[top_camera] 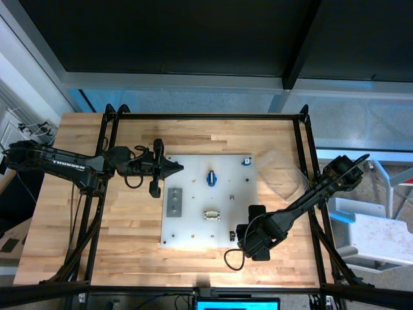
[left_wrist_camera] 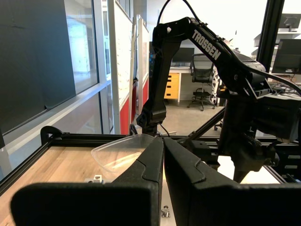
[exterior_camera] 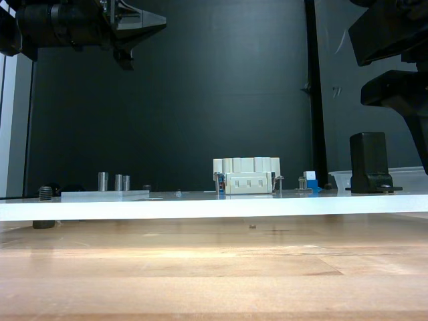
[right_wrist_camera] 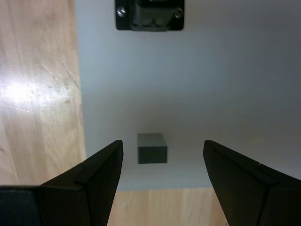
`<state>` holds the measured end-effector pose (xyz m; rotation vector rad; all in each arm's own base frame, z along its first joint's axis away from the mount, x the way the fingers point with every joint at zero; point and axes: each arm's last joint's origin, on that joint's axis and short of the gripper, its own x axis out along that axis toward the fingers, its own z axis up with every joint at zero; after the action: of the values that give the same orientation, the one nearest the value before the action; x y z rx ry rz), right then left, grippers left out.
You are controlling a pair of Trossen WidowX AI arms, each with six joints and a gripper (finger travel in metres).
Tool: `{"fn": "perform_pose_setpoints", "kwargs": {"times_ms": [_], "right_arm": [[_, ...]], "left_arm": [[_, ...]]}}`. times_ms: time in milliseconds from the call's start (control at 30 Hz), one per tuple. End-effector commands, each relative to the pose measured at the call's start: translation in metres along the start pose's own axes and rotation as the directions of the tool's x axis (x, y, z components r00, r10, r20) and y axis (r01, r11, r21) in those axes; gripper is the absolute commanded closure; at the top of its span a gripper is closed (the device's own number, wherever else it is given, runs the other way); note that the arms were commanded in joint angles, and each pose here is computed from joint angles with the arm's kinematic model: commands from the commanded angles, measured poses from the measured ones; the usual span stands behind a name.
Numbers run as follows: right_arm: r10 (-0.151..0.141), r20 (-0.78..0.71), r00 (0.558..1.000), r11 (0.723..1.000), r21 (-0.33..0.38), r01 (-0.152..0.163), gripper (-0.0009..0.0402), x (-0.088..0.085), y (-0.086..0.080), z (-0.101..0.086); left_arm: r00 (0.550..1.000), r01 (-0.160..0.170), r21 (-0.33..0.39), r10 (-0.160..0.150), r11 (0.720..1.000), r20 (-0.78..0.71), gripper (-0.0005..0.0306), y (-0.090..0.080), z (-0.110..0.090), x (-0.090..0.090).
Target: Pick the 16mm bar from the taskboard and place it in the container
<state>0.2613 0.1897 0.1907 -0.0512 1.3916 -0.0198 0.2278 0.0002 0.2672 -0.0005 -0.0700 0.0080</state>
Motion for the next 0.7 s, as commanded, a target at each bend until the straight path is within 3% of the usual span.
{"fn": "perform_pose_setpoints", "kwargs": {"times_ms": [33, 300, 700], "right_arm": [[-0.005, -0.008, 1.0, 1.0, -0.006, 0.005, 0.0155, 0.0041, 0.001, -0.0005], [-0.001, -0.008, 1.0, 1.0, -0.005, 0.001, 0.0164, 0.005, 0.0015, -0.0008], [0.002, -0.005, 1.0, 1.0, -0.003, -0.002, 0.0253, 0.005, 0.0019, -0.0007]], "left_arm": [[1.0, 0.0, 0.0, 0.0, 1.0, 0.0, 0.03, 0.0001, 0.0, 0.0001], [1.0, 0.0, 0.0, 0.0, 1.0, 0.0, 0.03, 0.0, 0.0, 0.0001], [1.0, 0.0, 0.0, 0.0, 1.0, 0.0, 0.03, 0.0001, 0.0, 0.0001]]}}
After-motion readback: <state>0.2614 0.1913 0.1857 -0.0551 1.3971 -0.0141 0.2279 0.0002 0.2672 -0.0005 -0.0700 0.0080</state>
